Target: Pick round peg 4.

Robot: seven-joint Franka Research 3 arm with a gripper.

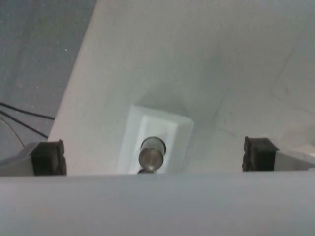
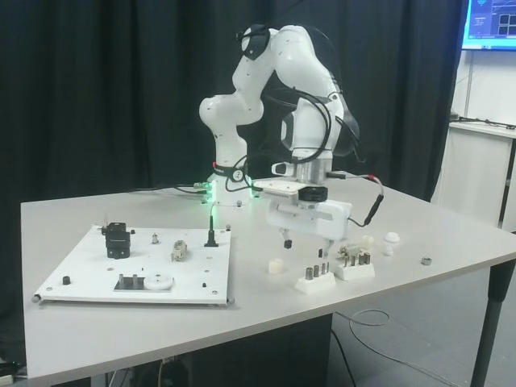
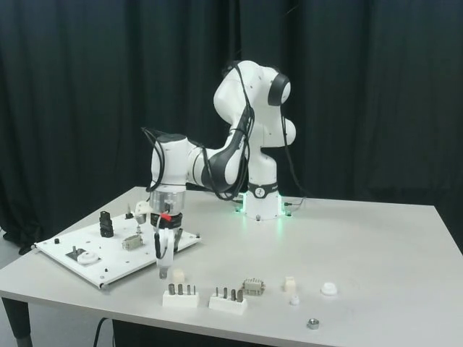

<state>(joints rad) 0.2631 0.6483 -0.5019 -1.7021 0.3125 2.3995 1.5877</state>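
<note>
Now, over on the left of the first room view, the white assembly board (image 2: 137, 266) lies flat on the grey tabletop (image 2: 97, 322), carrying a black block (image 2: 118, 239) and a white gear-like disc (image 2: 159, 281). Moving right, a small white cap (image 2: 275, 266) sits alone just ahead of the arm. And there is the white arm (image 2: 274, 72), bent forward and down, its claw (image 2: 304, 243) hanging just above the first white peg holder (image 2: 315, 281). The fingers are spread wide; the wrist view shows the two black fingertips (image 1: 48, 157) far apart with nothing pinched between them. Right under the claw in that wrist view stands a round metal peg (image 1: 151, 153), upright in the holder's recess (image 1: 155, 142) and roughly midway between the fingertips, not touched by either. Which of the pegs is number 4 I cannot tell. Next along, a second white holder (image 2: 353, 266) with its own pegs sits just beside the first. Further right, a white knob (image 2: 392, 240), then a small nut (image 2: 426, 260) near the tabletop edge.
</note>
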